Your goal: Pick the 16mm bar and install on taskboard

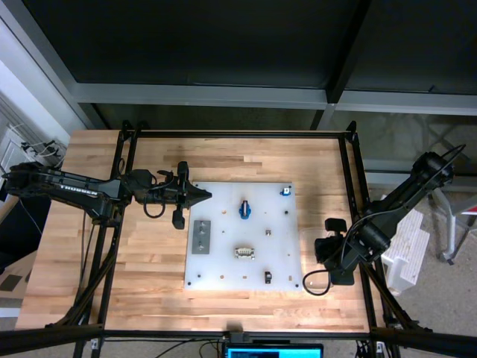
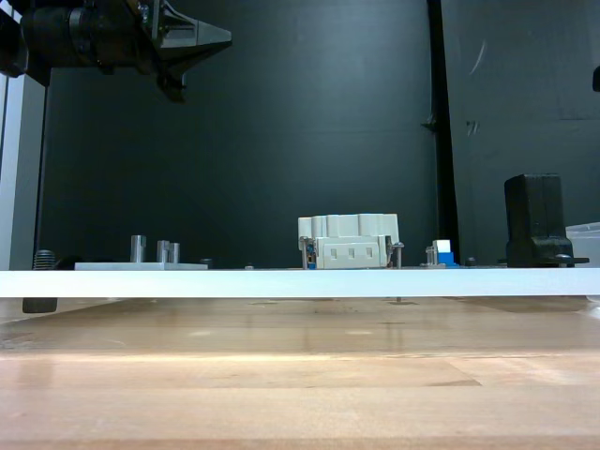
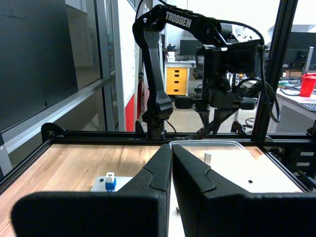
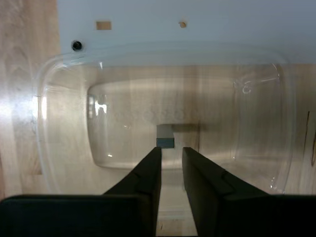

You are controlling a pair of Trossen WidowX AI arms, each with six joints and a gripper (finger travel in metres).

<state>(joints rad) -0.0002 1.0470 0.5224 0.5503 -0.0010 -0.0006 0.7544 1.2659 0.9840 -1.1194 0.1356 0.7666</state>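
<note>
Right gripper (image 4: 171, 150): fingers a bit apart, not holding anything, pointing down at the 16mm bar (image 4: 165, 136). The bar sits mid-floor in the clear tray (image 4: 64, 123), just off the taskboard's (image 1: 223, 224) right edge, w/ tray walls well apart from it all round. Left gripper (image 3: 171, 147): fingers clenched, high over the taskboard's far-left corner, plenty of air btw it and the board.

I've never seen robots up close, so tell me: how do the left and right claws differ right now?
The left gripper reaches out level, high over the taskboard; the right gripper points down at the 16mm bar lying in a clear tray beside it. The left gripper's fingers are together; the right gripper's are slightly apart. Both are black and hold nothing.
</note>
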